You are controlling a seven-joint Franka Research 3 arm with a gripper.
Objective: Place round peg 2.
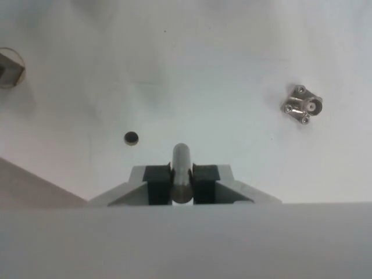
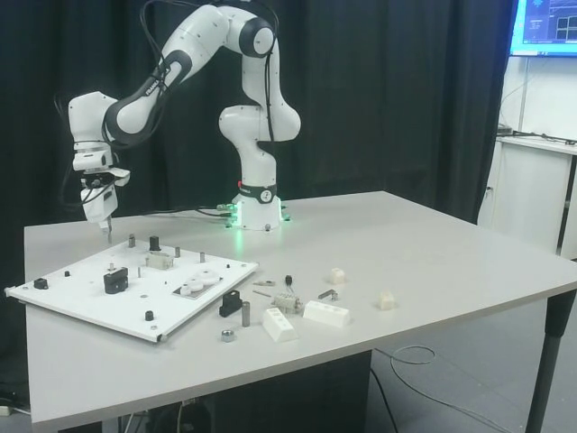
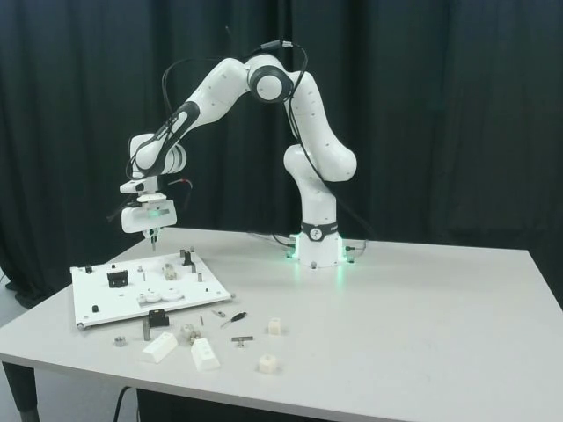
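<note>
In the wrist view, the end effector (image 1: 181,180) is closed on a round peg (image 1: 181,168), its black pads pressing the grey shaft from both sides, with the peg's free end pointing down toward the white board (image 1: 203,70). Just beside the peg tip, off to one side, lies a small black hole (image 1: 131,138) in the board; it looks like the likely seat for the peg, though that is a judgement. Farther out on the board sits a small metal connector (image 1: 302,105).

From the room views, the end effector (image 2: 97,206) hangs above the far corner of the board (image 2: 81,302), which rests on the grey surface (image 2: 433,253), and the peg is clear of the board. Loose small parts lie on the surface well apart from it.

The step in hand seems to be lining up before insertion. Next, the peg needs shifting sideways over the hole, kept upright, then lowered straight in.
</note>
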